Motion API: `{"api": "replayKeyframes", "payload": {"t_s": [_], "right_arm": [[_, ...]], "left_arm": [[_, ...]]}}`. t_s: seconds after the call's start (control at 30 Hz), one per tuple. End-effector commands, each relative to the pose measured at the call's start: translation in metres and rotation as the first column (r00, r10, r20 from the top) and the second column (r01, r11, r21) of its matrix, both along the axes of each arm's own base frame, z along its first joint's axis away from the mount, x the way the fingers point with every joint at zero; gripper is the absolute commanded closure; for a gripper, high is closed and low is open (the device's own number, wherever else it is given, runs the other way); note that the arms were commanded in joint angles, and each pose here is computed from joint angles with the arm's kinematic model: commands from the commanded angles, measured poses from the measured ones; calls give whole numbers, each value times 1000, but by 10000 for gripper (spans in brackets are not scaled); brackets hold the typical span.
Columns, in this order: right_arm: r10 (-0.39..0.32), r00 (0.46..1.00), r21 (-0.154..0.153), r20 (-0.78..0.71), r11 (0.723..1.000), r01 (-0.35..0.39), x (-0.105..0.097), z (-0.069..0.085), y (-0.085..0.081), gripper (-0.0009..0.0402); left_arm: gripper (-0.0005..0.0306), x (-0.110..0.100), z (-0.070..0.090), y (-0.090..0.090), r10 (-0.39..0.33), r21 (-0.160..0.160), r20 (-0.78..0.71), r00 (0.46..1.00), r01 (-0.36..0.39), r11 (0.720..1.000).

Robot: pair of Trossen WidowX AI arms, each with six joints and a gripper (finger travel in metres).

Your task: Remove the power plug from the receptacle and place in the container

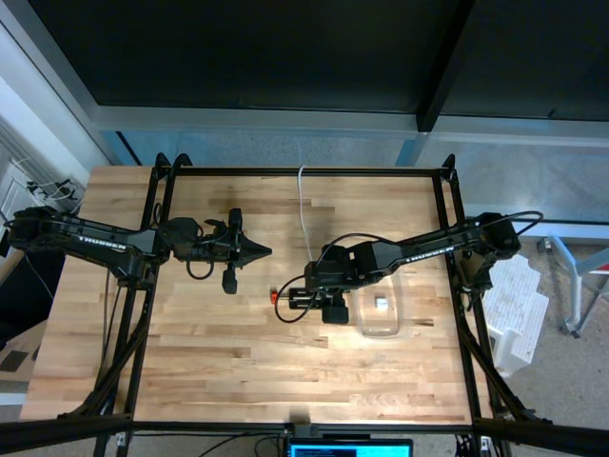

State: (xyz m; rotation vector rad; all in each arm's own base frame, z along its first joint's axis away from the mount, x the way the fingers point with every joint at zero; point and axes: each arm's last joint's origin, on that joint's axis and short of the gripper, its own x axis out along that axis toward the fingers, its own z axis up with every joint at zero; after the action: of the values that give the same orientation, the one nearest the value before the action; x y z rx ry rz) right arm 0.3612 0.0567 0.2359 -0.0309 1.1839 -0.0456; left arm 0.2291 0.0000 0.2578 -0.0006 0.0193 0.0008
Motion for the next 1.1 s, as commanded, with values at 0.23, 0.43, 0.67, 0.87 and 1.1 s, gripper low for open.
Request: {"api": "replayKeyframes", "payload": {"t_s": [0.23,0.43,0.67,0.87,1.1], "right_arm": [[-14,1000,5,-1,1000,14,5,-8,1,160],[-14,1000,5,0,1000,14,5,-8,1,195],[-15,1000,6,8,1000,15,6,-7,0,243],[-16,1000,7,13,1000,16,7,-7,0,274],[-16,1000,7,13,1000,16,6,-8,0,307]], "left_arm": [[300,0,0,0,0,0,1,1000,0,1000],[300,0,0,0,0,0,1,1000,0,1000],[300,0,0,0,0,0,1,1000,0,1000],[300,0,0,0,0,0,1,1000,0,1000],[300,0,0,0,0,0,1,1000,0,1000]]}}
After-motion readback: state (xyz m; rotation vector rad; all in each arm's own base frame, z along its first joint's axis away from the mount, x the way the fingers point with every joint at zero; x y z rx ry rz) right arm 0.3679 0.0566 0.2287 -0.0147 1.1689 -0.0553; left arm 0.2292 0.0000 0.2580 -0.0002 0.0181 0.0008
